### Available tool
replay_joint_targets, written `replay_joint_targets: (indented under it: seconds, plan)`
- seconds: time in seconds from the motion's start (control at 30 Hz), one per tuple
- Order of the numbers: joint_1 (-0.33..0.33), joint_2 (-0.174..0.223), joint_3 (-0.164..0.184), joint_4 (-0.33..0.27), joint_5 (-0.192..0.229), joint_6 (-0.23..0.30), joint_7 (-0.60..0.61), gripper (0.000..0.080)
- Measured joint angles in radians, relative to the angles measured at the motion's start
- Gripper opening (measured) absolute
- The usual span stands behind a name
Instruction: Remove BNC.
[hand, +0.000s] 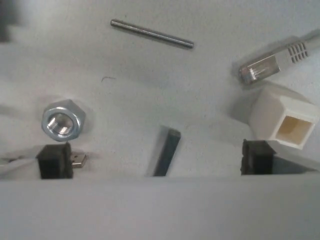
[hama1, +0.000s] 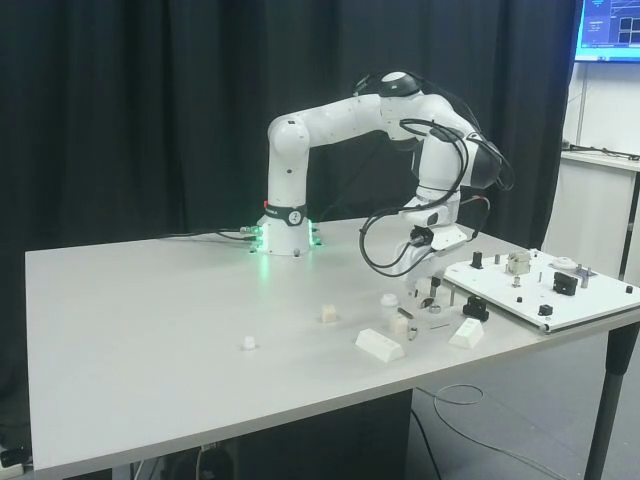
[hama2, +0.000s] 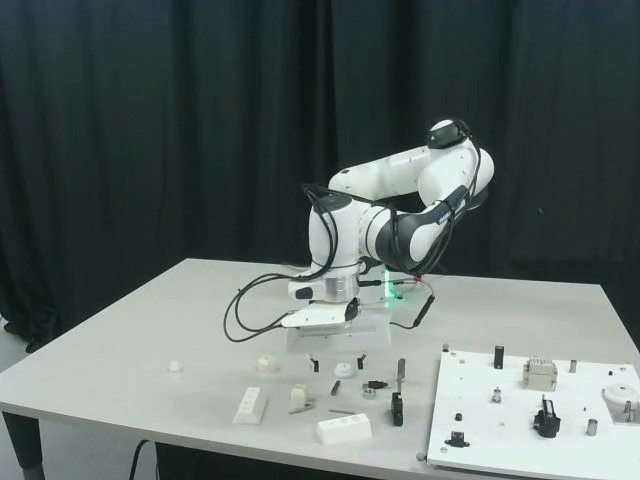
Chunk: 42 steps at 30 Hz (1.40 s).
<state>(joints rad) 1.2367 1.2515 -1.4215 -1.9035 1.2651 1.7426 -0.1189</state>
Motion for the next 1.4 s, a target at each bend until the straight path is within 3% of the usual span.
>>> replay_joint_targets:
  seconds: [0.13,0.17,1.17,1.4]
  plan:
    - [0.004,0.000,0.000,-0.004,0.000,0.006,0.000,0.0554]
    - [0.004,0.000,0.000,-0.004,0.000,0.006,0.000,0.0788]
    - [0.005,0.000,-0.001,-0.006,0.000,0.013,-0.010,0.0800]
    - [0.005,0.000,-0.001,-0.006,0.004,0.013,0.105,0.0800]
